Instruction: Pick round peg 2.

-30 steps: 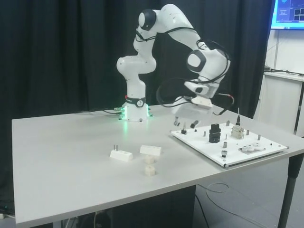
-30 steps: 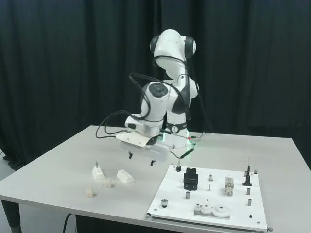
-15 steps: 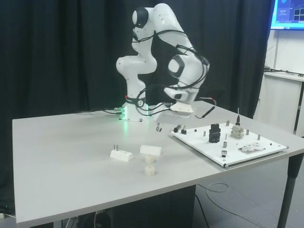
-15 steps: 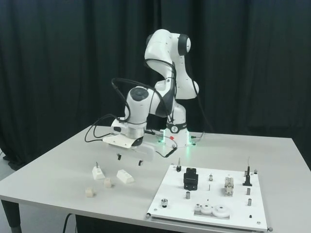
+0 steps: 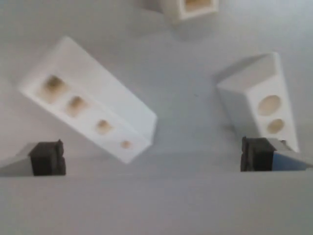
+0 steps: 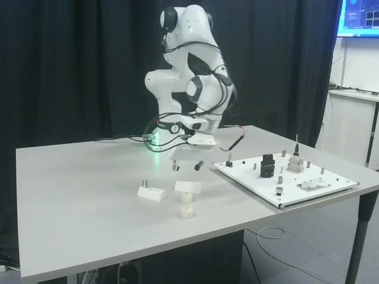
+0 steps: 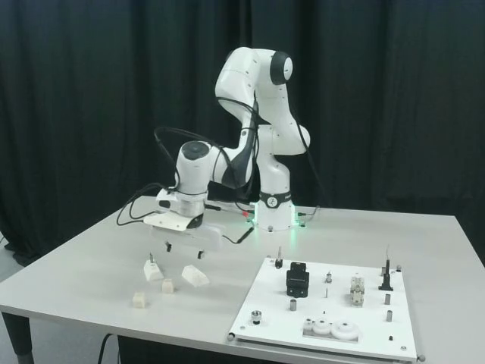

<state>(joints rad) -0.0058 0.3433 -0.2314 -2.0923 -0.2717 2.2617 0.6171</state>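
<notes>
Nearest on the grey table, small white cubes; behind, two white holder blocks, one carrying round peg 2 upright. Above them, fingers spread wide, empty; beyond, white assembly board.

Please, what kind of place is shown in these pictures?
Probably a robotics laboratory or test cell. A white robot arm is bolted on a grey table, black curtains close off the background, and a white board holds small assembly parts, as for experiments.
</notes>
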